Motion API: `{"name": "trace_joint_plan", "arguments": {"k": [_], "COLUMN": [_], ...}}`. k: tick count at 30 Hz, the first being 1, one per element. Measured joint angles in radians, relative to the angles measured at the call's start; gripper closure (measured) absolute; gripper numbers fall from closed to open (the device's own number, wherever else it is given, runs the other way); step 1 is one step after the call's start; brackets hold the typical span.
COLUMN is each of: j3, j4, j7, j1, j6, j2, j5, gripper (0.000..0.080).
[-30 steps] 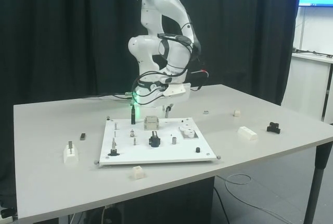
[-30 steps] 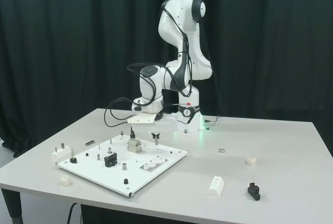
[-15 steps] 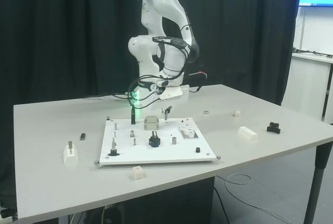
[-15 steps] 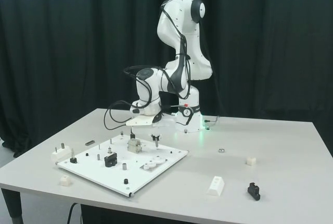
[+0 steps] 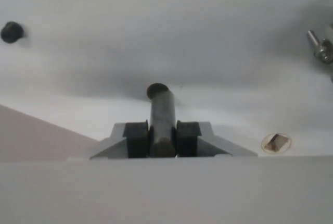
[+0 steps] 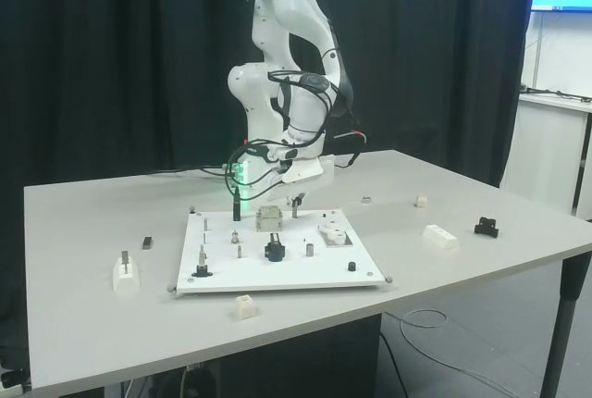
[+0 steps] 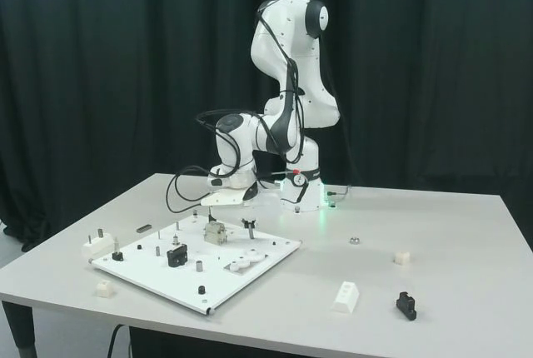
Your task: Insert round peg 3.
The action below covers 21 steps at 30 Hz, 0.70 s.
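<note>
In the wrist view my gripper (image 5: 162, 133) is shut on a dark round peg (image 5: 161, 107). The peg stands upright between the two black pads (image 5: 136, 136), its end just above the white board (image 5: 218, 104). In the first room view the gripper (image 6: 237, 202) hangs over the far left part of the white board (image 6: 324, 267). The second room view shows the gripper (image 7: 210, 215) low over the board's (image 7: 158, 275) far side. Whether the peg's tip touches the board stays hidden.
The board carries several small pegs, a grey block (image 6: 268, 217) and a black part (image 6: 274, 251). Around it on the grey table lie a white block with a pin (image 6: 125, 274), a small white cube (image 6: 244, 305), a white wedge (image 6: 439, 236) and a black piece (image 6: 487, 226).
The arm's forearm and wrist have swung up and towards the board's left side. The gripper's tip has stayed nearly in place, still shut on the peg.
</note>
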<state>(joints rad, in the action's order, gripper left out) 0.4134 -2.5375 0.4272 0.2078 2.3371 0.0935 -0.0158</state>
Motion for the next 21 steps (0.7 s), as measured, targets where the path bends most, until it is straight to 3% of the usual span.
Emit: {"name": "trace_joint_plan", "arguments": {"k": [21], "j3": [0.0], "j4": [0.0], "j7": [-0.017], "j1": [0.002], "j6": [0.0], "j2": [0.0], "j5": [-0.019], "gripper": [0.0693]}}
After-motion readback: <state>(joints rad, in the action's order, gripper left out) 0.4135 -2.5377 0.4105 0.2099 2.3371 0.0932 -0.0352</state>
